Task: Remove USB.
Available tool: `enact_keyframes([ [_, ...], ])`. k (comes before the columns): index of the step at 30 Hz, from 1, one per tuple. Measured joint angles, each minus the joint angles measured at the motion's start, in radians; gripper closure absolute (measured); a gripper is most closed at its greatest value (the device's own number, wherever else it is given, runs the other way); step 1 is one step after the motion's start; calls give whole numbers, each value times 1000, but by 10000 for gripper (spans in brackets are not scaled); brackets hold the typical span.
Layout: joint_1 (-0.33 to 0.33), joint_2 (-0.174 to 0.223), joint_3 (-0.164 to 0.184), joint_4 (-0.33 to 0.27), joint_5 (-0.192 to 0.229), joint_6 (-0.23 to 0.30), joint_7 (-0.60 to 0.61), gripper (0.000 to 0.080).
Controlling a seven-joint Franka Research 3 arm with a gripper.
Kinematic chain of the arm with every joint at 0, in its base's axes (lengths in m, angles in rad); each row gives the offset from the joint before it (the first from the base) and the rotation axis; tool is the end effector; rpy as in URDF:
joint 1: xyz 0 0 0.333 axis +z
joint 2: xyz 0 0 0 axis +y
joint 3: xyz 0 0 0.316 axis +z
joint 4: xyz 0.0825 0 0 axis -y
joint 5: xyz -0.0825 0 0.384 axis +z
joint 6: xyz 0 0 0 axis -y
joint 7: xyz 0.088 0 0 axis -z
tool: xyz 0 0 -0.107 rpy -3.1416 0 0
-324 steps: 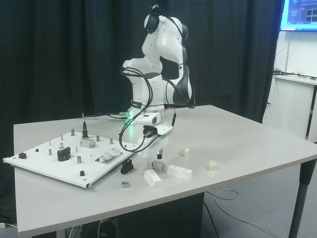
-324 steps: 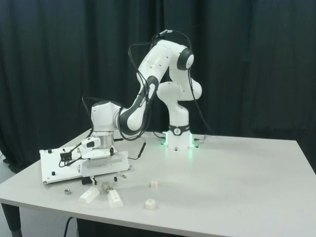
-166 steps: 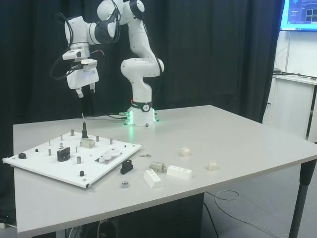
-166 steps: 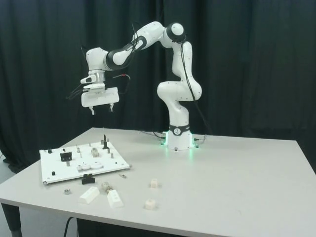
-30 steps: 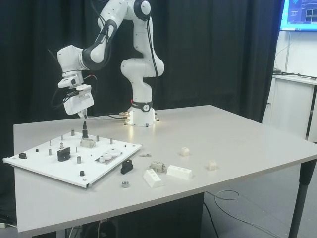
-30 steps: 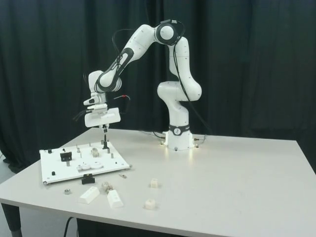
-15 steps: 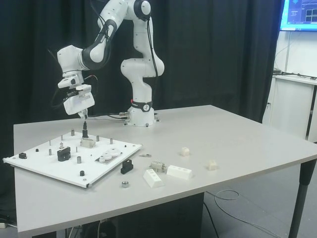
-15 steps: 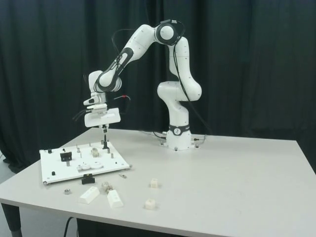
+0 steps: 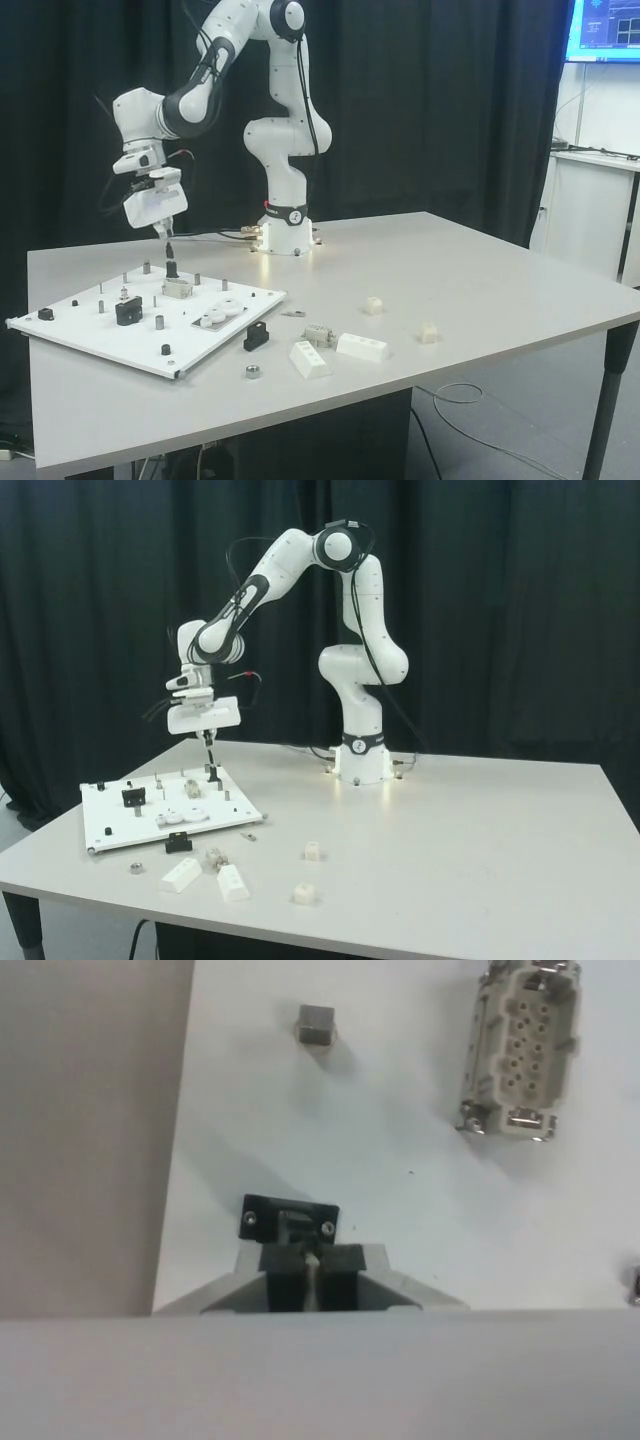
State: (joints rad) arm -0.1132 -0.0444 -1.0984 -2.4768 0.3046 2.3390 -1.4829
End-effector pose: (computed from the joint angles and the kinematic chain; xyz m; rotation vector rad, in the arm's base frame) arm 0.1673 -0.4267 0.2895 -2.9520 -0.0712 -0.3153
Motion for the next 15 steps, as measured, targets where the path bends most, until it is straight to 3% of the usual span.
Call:
enact_keyframes([
  [15, -9, -36, -2, 64, -13, -118, 1, 778],
])
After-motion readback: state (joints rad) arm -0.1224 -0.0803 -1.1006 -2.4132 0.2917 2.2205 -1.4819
